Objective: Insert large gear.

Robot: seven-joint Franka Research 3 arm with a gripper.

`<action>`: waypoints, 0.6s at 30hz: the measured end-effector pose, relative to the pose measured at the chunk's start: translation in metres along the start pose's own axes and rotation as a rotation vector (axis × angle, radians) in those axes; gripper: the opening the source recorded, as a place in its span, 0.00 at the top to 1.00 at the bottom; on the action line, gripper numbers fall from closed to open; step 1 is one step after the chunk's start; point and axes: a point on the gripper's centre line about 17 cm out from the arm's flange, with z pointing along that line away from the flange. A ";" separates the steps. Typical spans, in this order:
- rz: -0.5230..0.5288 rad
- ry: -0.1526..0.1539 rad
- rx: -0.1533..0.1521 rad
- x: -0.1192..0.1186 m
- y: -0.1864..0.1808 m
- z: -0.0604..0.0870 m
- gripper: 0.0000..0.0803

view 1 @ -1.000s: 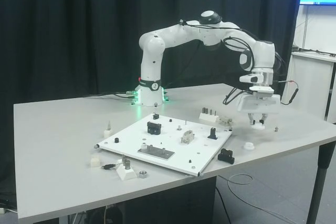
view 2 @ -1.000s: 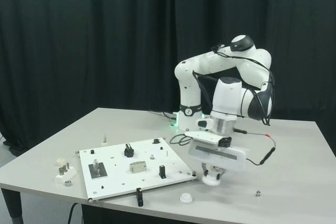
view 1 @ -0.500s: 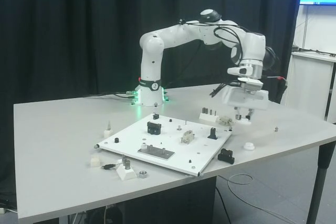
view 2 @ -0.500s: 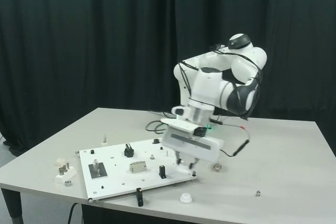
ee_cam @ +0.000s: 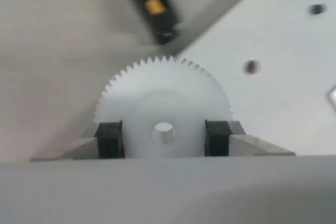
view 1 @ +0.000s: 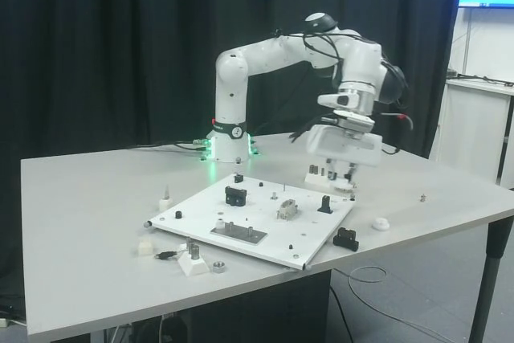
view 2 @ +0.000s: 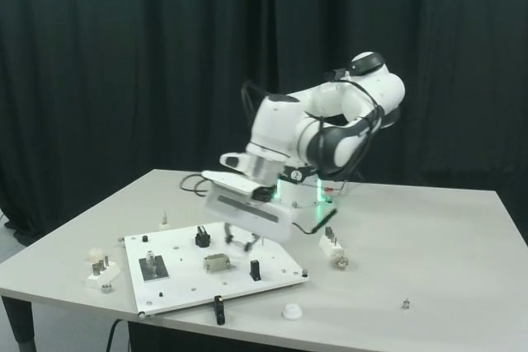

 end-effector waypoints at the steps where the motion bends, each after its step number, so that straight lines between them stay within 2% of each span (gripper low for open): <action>1: -0.003 -0.001 -0.003 0.001 0.008 0.001 0.59; 10: -0.028 -0.002 -0.025 0.009 0.070 0.010 0.59; 18: -0.042 -0.005 -0.030 0.017 0.118 0.023 0.59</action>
